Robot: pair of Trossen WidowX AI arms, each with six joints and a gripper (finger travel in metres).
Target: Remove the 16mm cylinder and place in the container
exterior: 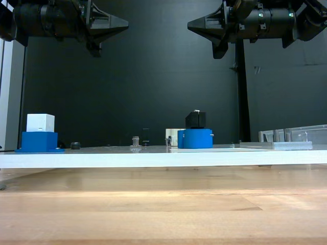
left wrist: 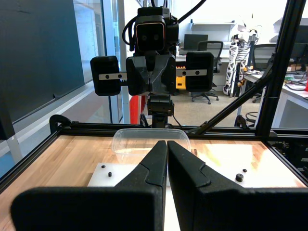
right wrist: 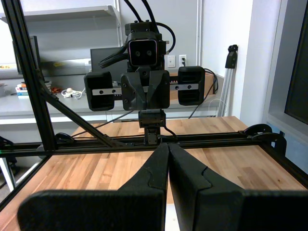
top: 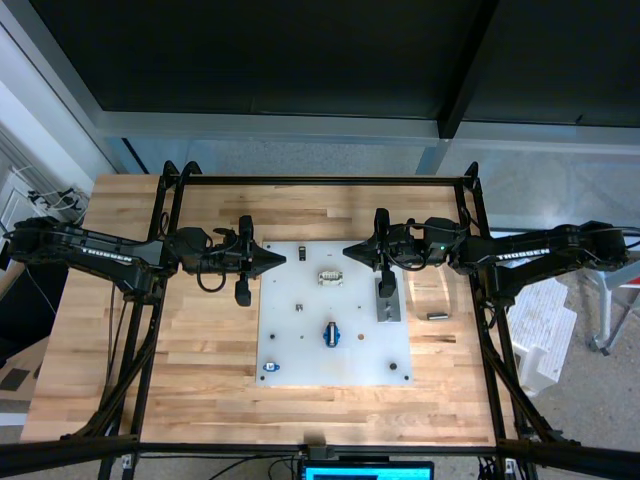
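Status: left gripper [top: 281, 258] and right gripper [top: 348, 252] closed, empty, above white square board [top: 300, 345]; dark-grey metal cylinder [top: 436, 316] seemingly in clear plastic tub [left wrist: 144, 137] alongside, so verify, no regrasp.

Even overhead light falls on the table [top: 200, 330], leaving only soft shadows. In the low view its near edge is blurred. There the left gripper [exterior: 125, 22] and right gripper [exterior: 189, 23], high over the white board [exterior: 153, 158], sink darkly into the black backdrop. In the left wrist view, glare washes the wood beside the container [left wrist: 134, 139].
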